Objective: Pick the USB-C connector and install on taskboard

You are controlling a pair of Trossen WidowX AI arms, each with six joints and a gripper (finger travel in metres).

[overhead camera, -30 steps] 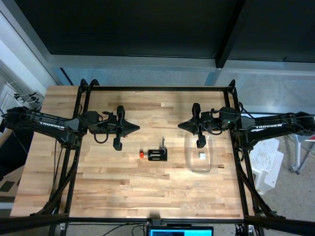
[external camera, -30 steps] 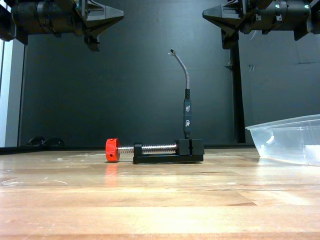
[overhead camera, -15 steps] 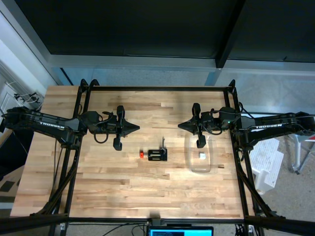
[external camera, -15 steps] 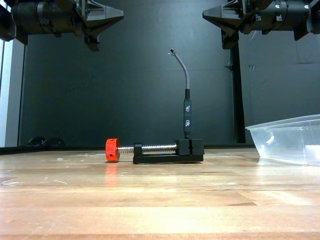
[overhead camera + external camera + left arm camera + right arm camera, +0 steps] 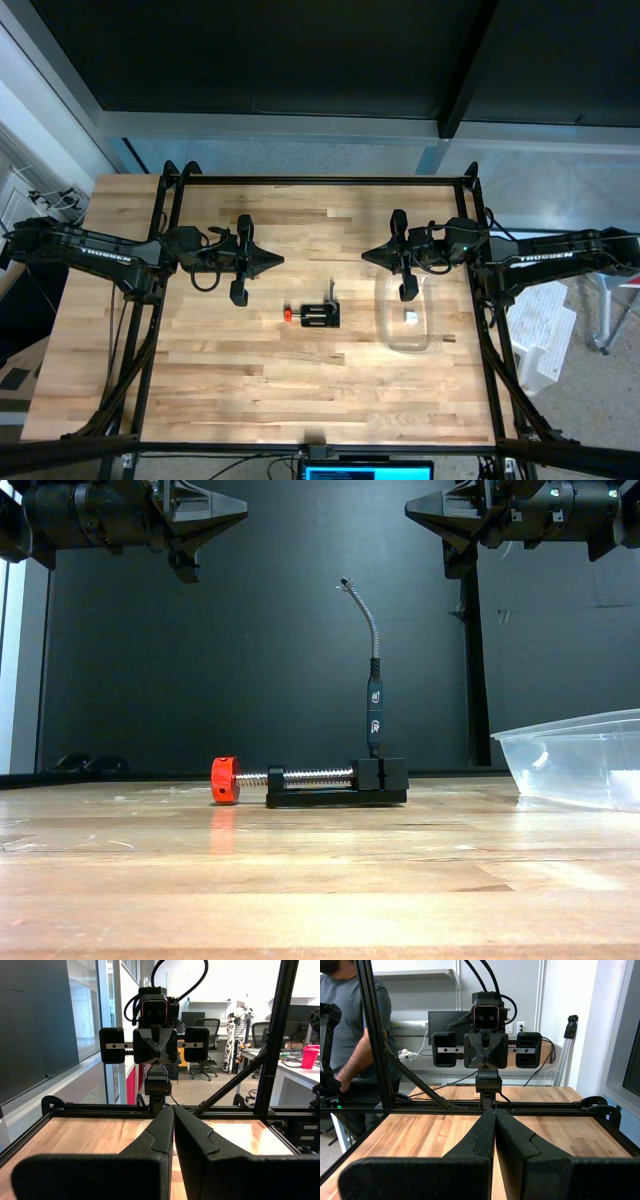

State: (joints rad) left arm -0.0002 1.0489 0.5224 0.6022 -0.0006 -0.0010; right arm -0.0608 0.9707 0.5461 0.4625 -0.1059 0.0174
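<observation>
Nothing had moved. Wooden table lay open beneath the raised left gripper and right gripper, each pressed together, well apart. Clear tray sat near the right edge; mid-table, taskboard held the USB-C connector upright, clearest in low view.

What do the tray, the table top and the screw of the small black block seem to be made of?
Tray: clear, glossy plastic, probably; its walls are see-through. Table top: pale wooden strips with visible grain. Screw: shiny silver threads, likely metal. Left gripper and right gripper, both shut, hang above the table top, touching nothing.
</observation>
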